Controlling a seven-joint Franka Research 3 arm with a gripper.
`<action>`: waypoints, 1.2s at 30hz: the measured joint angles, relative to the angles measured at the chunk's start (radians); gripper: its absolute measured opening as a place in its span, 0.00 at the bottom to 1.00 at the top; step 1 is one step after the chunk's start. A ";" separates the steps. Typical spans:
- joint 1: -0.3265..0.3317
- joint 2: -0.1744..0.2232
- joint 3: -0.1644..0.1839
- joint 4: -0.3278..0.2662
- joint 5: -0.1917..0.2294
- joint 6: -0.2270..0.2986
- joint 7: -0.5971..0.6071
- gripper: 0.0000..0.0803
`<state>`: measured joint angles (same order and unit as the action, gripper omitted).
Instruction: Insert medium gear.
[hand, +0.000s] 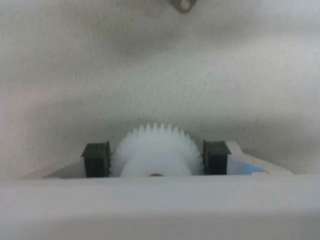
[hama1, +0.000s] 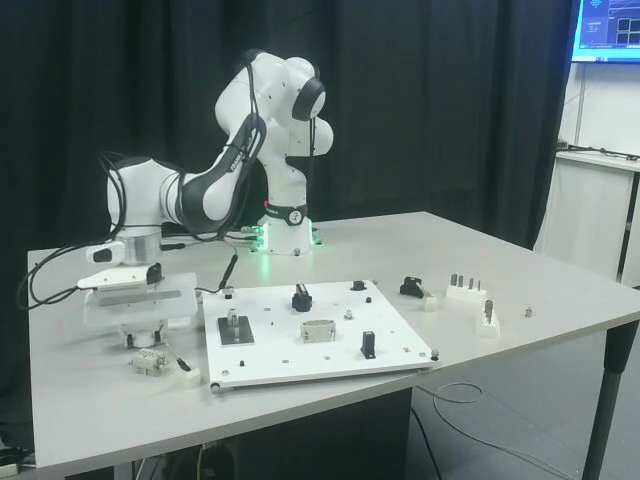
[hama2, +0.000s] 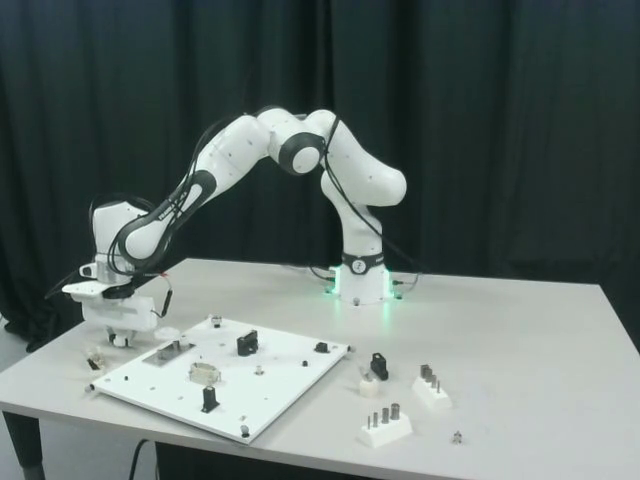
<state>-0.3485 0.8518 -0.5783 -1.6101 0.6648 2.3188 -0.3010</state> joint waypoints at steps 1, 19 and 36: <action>0.000 -0.001 -0.002 0.004 0.000 -0.006 0.000 0.50; 0.001 -0.005 -0.030 0.051 -0.004 -0.085 0.000 0.50; 0.004 -0.011 -0.030 0.075 -0.003 -0.133 0.008 0.50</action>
